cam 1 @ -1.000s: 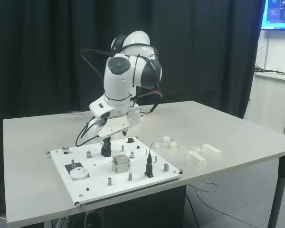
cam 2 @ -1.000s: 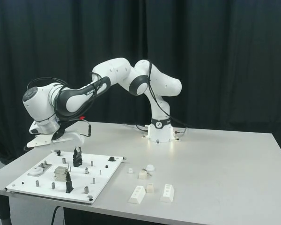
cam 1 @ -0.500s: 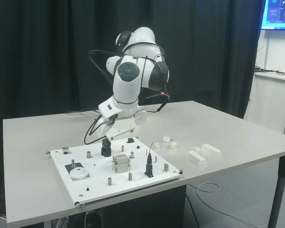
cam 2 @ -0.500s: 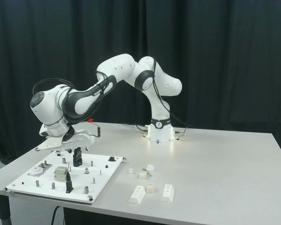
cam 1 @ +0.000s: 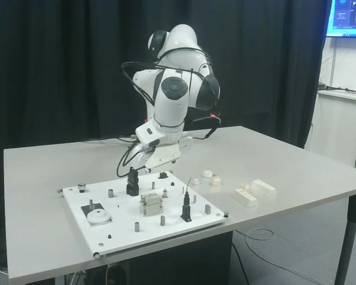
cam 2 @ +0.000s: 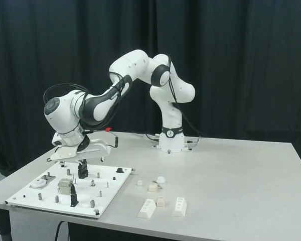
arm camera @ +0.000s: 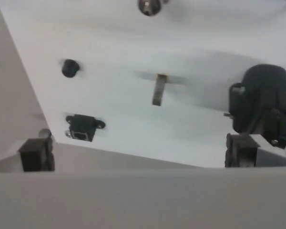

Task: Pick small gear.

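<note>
**A:** Which step are we in?

**B:** The approach, I'd say. The gripper (cam 1: 132,180) hovers low over the far part of the white board (cam 1: 121,228). Its fingers (arm camera: 35,155) are spread wide with nothing between them. The wrist view shows only board and a black socket (arm camera: 84,128) below.

**A:** And the thing to pick?

**B:** The small gear (cam 1: 207,174) is probably the round white piece on the grey table (cam 1: 296,160), just beside the board's edge. A second white piece (cam 1: 216,181) lies near it, and both are too small to be sure which is which.

**A:** Next move?

**B:** Carry the fingers off the board, centre them over that piece, then go down and close
</note>
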You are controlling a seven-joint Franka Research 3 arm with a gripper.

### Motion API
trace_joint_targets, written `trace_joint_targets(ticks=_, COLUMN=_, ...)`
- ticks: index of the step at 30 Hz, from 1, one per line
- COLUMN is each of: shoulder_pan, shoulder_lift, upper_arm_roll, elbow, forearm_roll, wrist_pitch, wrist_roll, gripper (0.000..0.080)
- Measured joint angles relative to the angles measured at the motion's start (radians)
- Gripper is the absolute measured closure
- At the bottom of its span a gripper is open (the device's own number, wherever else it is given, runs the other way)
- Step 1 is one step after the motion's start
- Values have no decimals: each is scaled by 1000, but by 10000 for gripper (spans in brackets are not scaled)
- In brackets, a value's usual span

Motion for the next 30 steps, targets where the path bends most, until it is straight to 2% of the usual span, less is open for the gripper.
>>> trace_joint_targets(ticks=13, shoulder_pan=67, shoulder_lift=-126, upper_arm_roll=6, elbow=-207, forearm_roll=-3, wrist_pitch=148, wrist_roll=66, gripper=3)
trace_joint_targets(ticks=17, shoulder_pan=88, shoulder_lift=-163, upper_arm_roll=7, elbow=-272, forearm_roll=-3, wrist_pitch=199, wrist_roll=135, gripper=3)
trace_joint_targets(ticks=21, shoulder_pan=106, shoulder_lift=-206, upper_arm_roll=15, elbow=-345, forearm_roll=-3, wrist_pitch=258, wrist_roll=209, gripper=3)
trace_joint_targets(ticks=30, shoulder_pan=158, shoulder_lift=-296, upper_arm_roll=18, elbow=-504, forearm_roll=-3, wrist_pitch=398, wrist_roll=284, gripper=3)
